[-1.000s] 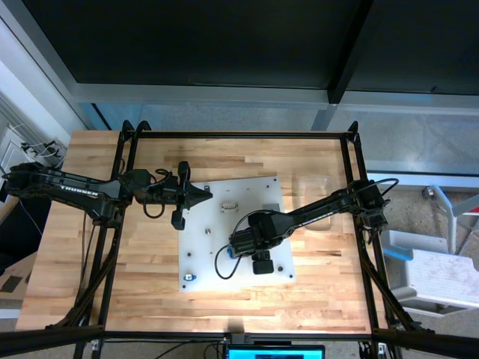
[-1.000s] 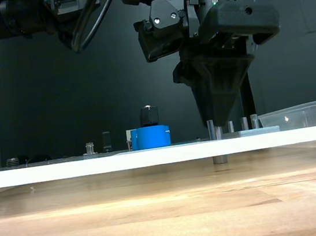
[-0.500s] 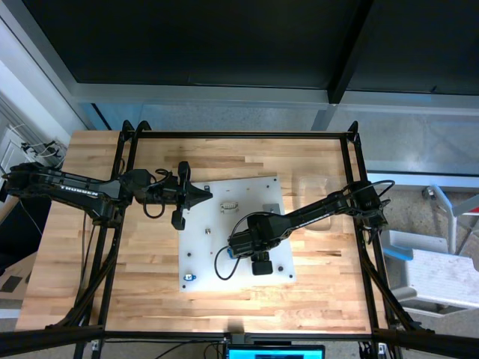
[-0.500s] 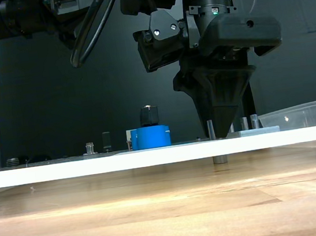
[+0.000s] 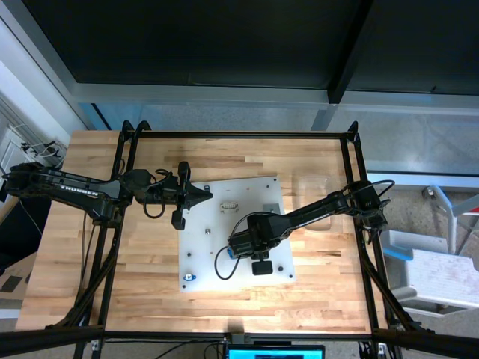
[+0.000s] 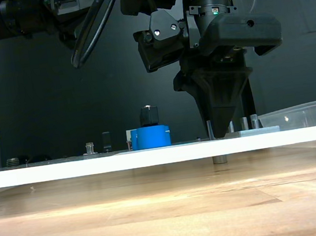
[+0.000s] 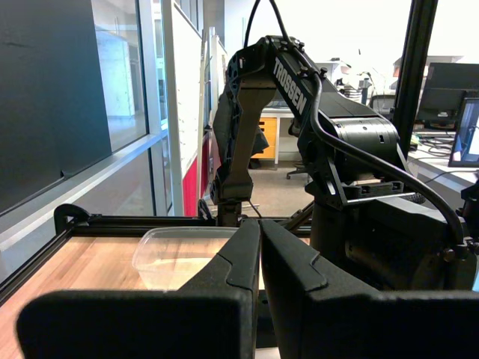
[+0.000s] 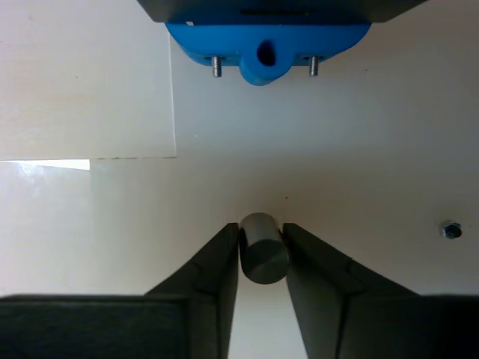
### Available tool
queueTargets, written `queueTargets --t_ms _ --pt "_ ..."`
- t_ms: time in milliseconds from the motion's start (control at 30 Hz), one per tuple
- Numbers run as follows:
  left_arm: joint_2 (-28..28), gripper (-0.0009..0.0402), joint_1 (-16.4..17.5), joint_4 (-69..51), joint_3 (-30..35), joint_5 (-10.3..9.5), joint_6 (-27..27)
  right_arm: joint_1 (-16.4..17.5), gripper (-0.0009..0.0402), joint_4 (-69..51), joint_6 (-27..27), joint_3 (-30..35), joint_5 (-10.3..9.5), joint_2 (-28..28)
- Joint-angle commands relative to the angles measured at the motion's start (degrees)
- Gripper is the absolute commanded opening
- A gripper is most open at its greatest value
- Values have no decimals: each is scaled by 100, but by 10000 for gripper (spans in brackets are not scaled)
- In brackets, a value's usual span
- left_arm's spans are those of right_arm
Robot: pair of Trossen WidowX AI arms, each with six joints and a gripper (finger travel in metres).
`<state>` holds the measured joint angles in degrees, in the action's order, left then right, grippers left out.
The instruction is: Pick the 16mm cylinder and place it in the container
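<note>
Robotics lab, black-framed wooden table (image 5: 150, 288), glass partitions (image 7: 123, 75), monitors (image 7: 443, 93) beyond.

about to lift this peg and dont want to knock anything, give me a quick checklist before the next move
1. Grip: ok. The right gripper has its fingers against both sides of the 16mm cylinder.
2. Cylinder off the white board: not ok. The gripper's tip is down at board level.
3. Container ready: ok. It stands on the table right of the board, with nothing seen in it.
4. Left gripper out of the way: ok. It is shut and parked at the board's far left edge.
5. Sideways path: not ok. Pegs on the grey block stand beside the grip, so probably lift straight up first.
</note>
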<state>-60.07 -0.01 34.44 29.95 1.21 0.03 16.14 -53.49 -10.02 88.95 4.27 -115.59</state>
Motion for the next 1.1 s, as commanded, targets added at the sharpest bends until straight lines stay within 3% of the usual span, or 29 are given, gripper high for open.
queueTargets --t_ms 33,333,1100 --pt "-2 0 0 2 0 2 0 -2 39 -2 -2 4 11 7" --pt "-2 0 0 2 0 2 0 -2 -1 -37 0 7 15 70" --pt "-2 0 0 2 0 2 0 -2 0 -282 -4 13 17 772"
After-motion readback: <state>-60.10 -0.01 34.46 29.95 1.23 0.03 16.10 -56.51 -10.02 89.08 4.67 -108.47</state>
